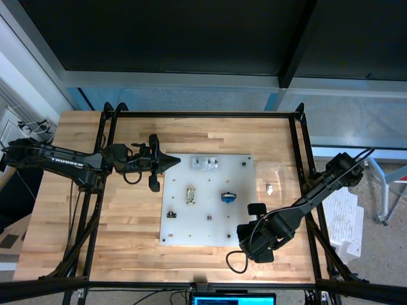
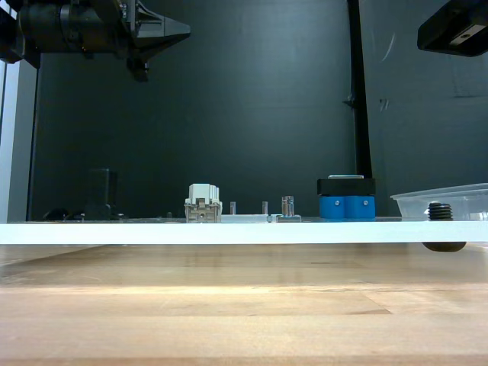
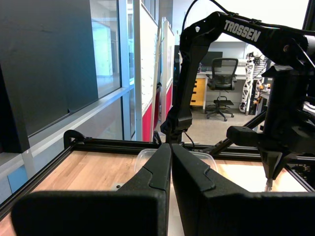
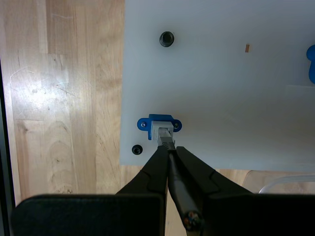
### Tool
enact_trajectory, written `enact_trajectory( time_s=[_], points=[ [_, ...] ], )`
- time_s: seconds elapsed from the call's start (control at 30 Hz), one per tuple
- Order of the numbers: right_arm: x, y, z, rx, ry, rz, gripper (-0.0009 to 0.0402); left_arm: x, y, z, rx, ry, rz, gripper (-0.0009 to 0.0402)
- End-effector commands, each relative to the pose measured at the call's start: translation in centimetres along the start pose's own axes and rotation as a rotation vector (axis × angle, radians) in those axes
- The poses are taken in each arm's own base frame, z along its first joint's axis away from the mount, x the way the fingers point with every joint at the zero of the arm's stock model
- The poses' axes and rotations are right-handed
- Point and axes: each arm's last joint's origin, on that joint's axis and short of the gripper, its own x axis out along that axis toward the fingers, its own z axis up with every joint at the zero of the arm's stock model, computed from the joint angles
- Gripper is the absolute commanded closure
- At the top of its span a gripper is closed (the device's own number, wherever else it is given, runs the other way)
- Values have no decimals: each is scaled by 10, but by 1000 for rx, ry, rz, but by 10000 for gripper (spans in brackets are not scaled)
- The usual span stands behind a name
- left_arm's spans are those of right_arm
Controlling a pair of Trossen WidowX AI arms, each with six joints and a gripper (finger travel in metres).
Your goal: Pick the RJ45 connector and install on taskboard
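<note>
left gripper [image 1: 177,162] idle, right gripper [image 4: 170,146] lining the plug on its socket

the left gripper hangs over the left edge of the taskboard [image 1: 203,235], fingers pressed together on nothing. the right gripper points straight down over the board's near right corner. it is clamped on the dark cable just behind the rj45 connector [image 4: 166,133], whose pale tip lies at the mouth of the blue socket mount [image 4: 158,119]. whether it has entered, i cannot tell.

the grip sits on the cable, not the plug body, so the plug could probably bend aside under load. i would keep it square to the opening, press slowly straight down, and let go only once it sits flush.

the white board lies on the wooden table [image 1: 127,241], toward its right side. it carries a small black part [image 1: 172,215], a grey housing [image 1: 189,196], a silver block [image 1: 206,164] by the far edge and a blue fitting [image 1: 227,197]. just off its right edge stands a clear tray [image 1: 280,170] holding a small pale piece [image 1: 269,188]. black frame rails [image 1: 203,115] ring the table. beyond are windows and an office chair [image 3: 220,73].
</note>
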Motion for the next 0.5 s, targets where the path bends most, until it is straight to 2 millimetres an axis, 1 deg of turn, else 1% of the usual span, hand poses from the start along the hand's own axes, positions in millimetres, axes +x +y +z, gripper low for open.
enact_trajectory(
  time_s=[0.03,0.5],
  points=[
    [0,0,0,-1,1,-2,393,0,0,0,0,0,0,393],
    [-1,-1,0,1,0,-1,393,0,0,0,0,0,0,393]
  ],
)
